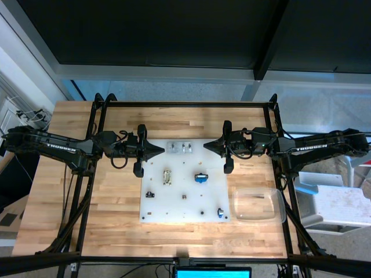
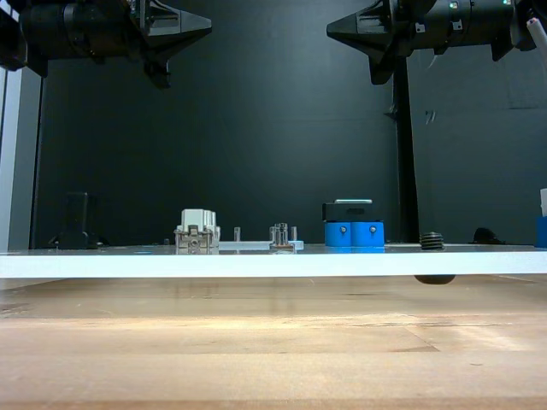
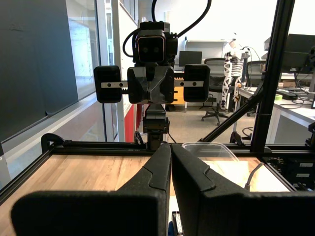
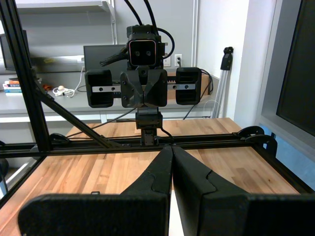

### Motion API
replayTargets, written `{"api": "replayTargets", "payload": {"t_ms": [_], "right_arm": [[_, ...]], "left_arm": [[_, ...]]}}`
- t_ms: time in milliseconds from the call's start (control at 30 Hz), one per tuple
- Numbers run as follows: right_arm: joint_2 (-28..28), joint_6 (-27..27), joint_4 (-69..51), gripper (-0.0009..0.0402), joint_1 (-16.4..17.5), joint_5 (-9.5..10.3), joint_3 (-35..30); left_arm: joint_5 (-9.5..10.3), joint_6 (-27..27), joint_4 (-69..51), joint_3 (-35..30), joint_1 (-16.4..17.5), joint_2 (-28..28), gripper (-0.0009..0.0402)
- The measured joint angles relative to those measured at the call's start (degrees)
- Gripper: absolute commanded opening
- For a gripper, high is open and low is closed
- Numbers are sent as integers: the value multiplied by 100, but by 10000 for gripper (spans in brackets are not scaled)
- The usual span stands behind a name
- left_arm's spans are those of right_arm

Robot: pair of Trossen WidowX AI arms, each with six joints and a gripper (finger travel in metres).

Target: Remove the rj45 connector and place it in the container

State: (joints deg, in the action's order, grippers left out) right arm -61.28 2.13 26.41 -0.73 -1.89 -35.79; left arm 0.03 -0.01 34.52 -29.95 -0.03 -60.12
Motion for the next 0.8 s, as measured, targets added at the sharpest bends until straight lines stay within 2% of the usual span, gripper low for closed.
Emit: {"api": "replayTargets", "payload": {"t_ms": [667, 800], "right_arm": [[0, 35, -37, 0, 2, 2, 0], [4, 61, -669, 0, 13, 0, -103]], "left_arm": [[2, -4, -13, -33, 2, 7, 0], [0, -4, -13, -33, 2, 7, 0]]}}
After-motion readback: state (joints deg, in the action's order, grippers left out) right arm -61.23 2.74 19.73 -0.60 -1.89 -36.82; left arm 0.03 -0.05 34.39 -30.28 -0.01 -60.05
